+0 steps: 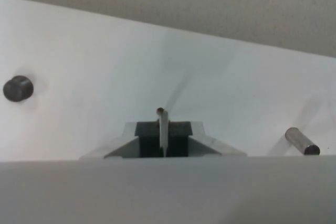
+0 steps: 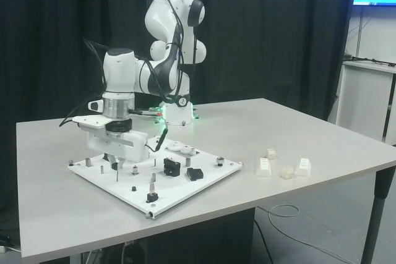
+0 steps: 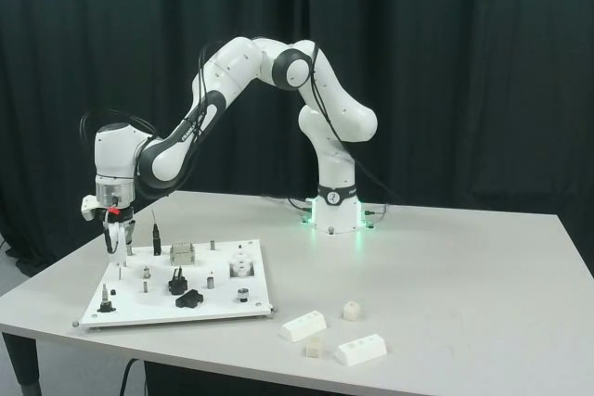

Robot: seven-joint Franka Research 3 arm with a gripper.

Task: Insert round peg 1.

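Note:
My gripper (image 1: 163,149) is shut on round peg 1 (image 1: 162,125), a thin grey metal pin that stands upright between the black pads. The peg's lower end points down at the white board (image 1: 105,66). In the first room view the gripper (image 2: 116,164) hangs over the board's (image 2: 213,174) far left part, with the peg (image 2: 117,174) reaching down to the surface. In the second room view the gripper (image 3: 117,234) is above the board's (image 3: 223,311) back left corner. Whether the peg's tip sits in a hole is hidden.
On the board stand a black knob (image 1: 18,88), a short grey metal pin (image 1: 302,141), black fixtures (image 2: 171,166) and several other small pegs. White blocks (image 2: 284,170) lie on the grey table (image 2: 309,134) to the right of the board. The arm's base (image 2: 176,114) is behind it.

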